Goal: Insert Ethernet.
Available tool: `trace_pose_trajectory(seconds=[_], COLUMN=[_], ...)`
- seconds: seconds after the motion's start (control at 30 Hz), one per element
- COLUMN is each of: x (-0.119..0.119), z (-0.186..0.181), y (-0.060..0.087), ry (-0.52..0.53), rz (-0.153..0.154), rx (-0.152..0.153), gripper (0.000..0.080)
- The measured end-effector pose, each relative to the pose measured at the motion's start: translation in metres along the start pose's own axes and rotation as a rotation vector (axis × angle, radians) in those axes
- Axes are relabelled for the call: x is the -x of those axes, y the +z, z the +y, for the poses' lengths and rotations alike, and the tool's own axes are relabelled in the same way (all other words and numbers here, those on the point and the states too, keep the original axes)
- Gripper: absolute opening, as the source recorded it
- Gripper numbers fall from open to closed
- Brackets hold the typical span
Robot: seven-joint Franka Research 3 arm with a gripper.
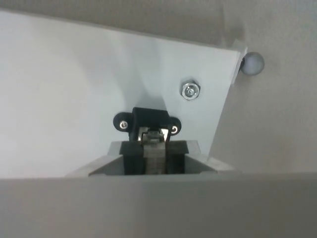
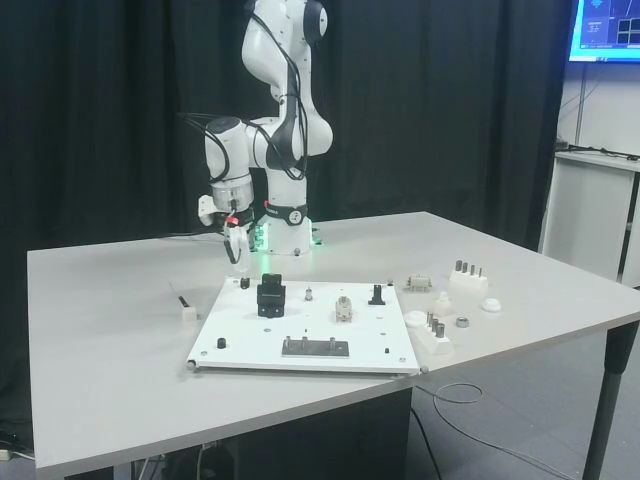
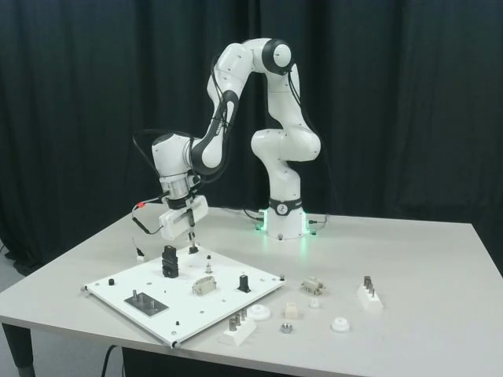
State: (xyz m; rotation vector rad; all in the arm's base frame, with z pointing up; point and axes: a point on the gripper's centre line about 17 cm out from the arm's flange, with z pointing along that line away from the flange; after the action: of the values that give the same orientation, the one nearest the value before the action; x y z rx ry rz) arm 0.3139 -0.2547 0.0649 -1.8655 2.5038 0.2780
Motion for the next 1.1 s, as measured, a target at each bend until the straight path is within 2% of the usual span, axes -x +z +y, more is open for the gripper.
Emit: trace_pose_trajectory(seconds=[1.1], x=[0.0004], z=[-0.0021], y=[0.0006], ry=[0.001], rz=[-0.007], rx=[-0.009], gripper=[0.0087])
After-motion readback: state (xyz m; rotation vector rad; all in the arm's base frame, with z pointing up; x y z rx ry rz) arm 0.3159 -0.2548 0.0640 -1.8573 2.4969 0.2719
